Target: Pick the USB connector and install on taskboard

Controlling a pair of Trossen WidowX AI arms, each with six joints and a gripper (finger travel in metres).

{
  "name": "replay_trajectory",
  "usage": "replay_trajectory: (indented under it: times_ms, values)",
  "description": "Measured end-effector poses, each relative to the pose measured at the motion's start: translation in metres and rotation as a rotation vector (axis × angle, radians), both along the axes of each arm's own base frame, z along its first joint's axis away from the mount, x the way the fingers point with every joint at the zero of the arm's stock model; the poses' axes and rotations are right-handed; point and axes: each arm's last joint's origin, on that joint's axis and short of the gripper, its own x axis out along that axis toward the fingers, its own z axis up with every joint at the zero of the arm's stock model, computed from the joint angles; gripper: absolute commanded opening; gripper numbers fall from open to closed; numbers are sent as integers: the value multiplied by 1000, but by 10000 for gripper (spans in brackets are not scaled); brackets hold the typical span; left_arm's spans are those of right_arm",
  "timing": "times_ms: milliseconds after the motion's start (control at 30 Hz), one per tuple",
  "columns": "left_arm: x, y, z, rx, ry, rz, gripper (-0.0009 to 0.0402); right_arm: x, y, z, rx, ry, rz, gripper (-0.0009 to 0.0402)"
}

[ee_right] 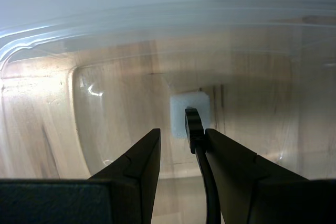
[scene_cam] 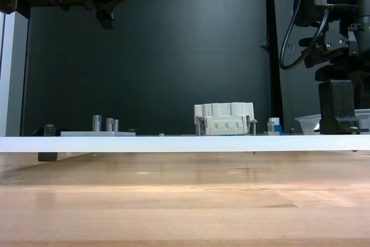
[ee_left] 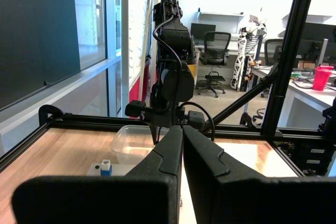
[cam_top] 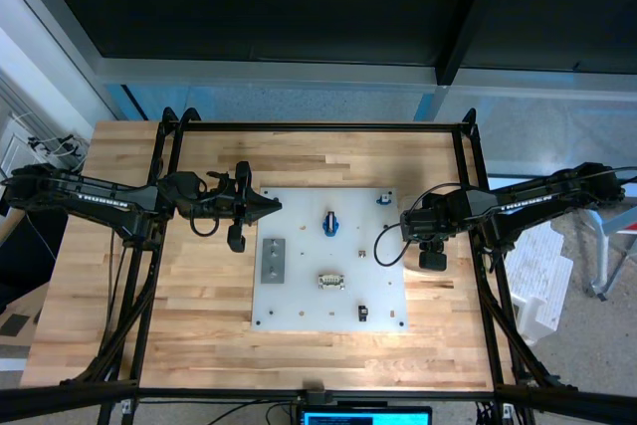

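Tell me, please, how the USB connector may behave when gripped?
Likely light and slippery: the USB connector is tiny on the smooth tray. Its thin cable may flex or drag. Right gripper is open over it; left gripper shut, high by the board's left edge.

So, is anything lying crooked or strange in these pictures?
Only the black plug: its tip overlaps a white cube in the clear tray, below the open right claw. The left claw hangs shut above the board.
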Motion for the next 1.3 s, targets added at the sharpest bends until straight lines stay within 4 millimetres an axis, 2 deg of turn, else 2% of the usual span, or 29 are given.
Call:
replay_trajectory:
  times_ms: [133, 500, 1300]
  values:
    - [0, 0, 0, 0, 0, 0, 0, 0, -2, 0, 0, 0, -13, 93]
    - [0, 0, 0, 0, 0, 0, 0, 0, -4, 0, -1, 2, -29, -2]
    - [0, 0, 0, 0, 0, 0, 0, 0, -4, 3, -11, -2, -29, 0]
